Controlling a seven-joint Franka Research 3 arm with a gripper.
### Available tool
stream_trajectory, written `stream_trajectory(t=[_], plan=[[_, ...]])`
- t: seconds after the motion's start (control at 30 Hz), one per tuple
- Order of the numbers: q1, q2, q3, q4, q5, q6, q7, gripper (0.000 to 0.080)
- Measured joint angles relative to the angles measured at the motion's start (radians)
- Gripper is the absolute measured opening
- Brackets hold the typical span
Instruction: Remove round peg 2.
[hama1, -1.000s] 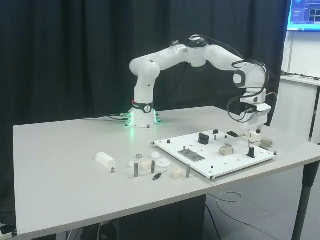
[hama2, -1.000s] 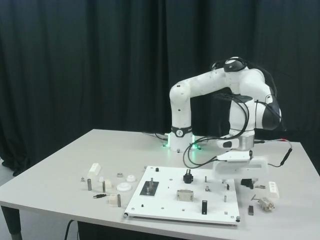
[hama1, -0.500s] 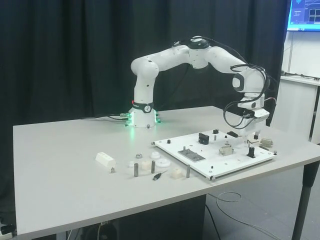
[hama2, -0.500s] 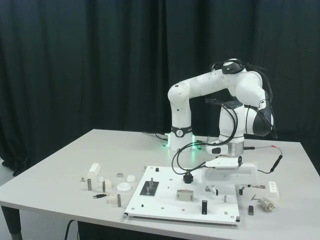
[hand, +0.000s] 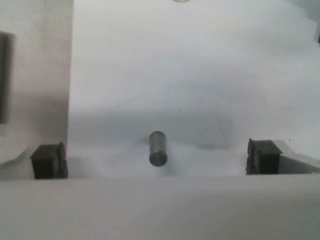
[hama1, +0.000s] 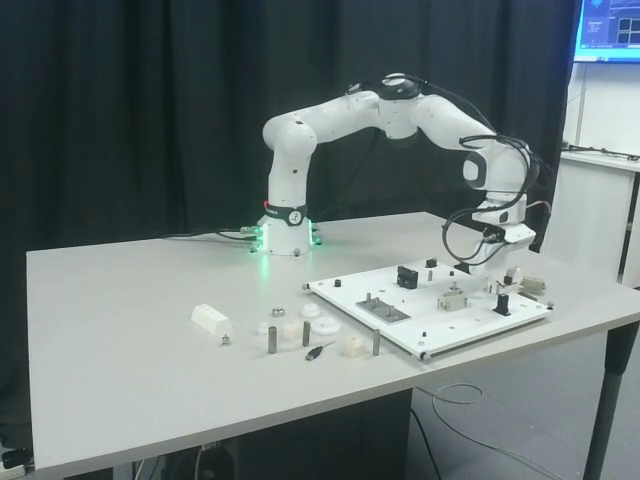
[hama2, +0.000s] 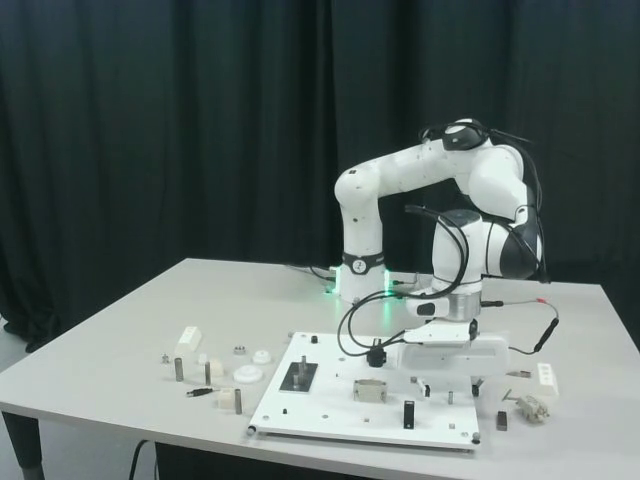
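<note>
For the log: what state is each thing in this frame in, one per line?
hand: open, fingers on either side of the peg and apart from it, low over the board.
round peg: upright in the white board, not gripped.
base light: lit green.
loose parts: lying on the grey table beside the board.

White rounded arm (hama1: 380, 112), black cables (hama2: 440, 270) looped alongside, green light at base (hama1: 262, 240).
</note>
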Motion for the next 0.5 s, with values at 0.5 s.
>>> stream_trajectory(t=[0.5], plan=[[0.000, 0.000, 0.014, 0.006, -0.009, 0.000, -0.013, 0.0800]])
